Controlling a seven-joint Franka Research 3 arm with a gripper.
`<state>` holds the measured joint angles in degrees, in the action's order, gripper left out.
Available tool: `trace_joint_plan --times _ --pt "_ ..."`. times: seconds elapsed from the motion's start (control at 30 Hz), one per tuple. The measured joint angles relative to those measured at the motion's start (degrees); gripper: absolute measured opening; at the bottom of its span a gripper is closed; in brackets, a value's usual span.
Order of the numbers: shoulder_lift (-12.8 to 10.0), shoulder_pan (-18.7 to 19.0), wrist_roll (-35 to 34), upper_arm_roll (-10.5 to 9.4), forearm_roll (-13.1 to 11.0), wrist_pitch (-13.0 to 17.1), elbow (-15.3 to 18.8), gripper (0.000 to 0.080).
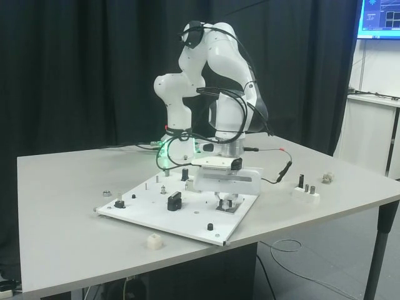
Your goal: Insert small gear.
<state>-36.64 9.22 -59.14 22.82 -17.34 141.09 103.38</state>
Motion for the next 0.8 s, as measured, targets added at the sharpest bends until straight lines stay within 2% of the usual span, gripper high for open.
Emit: trace_joint_plan --times 0.43,0.8 --pt "-0.29 -0.01 -10.19 -0.01 -0.09 0.30 0.00 0.0194" --pt "-0.31 0.00 -12.57 -0.01 -0.10 0.34 -0.02 0.0194"
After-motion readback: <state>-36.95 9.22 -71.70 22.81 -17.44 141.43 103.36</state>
